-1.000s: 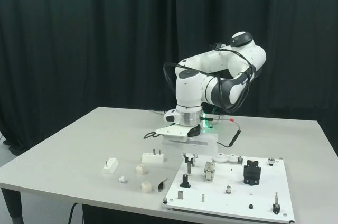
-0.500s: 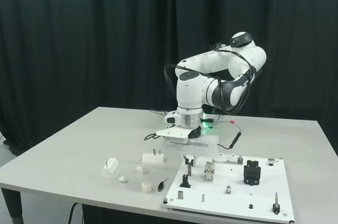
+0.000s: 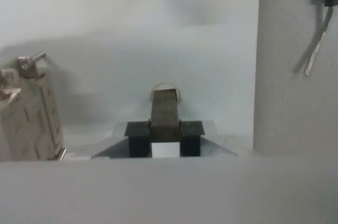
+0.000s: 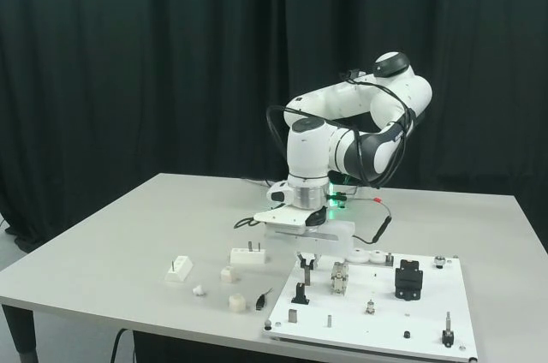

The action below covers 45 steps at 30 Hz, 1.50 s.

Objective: Insert square peg 3.

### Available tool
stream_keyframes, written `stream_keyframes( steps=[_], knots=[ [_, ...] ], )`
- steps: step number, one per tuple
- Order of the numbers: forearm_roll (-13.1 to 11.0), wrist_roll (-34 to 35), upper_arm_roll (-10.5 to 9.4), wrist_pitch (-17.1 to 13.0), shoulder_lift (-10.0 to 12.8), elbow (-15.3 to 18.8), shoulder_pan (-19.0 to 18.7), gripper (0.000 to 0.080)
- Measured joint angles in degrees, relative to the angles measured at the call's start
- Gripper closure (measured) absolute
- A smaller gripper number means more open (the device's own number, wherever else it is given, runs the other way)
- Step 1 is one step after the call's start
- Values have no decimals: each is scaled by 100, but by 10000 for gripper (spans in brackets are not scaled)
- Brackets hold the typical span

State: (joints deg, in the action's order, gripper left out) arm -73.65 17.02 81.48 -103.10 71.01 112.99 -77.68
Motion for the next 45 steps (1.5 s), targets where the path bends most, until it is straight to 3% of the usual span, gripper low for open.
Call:
stream_keyframes(
  steps=[45],
  knots=[
    [100,-12,16,79,0,7,-54,694]
  ],
)
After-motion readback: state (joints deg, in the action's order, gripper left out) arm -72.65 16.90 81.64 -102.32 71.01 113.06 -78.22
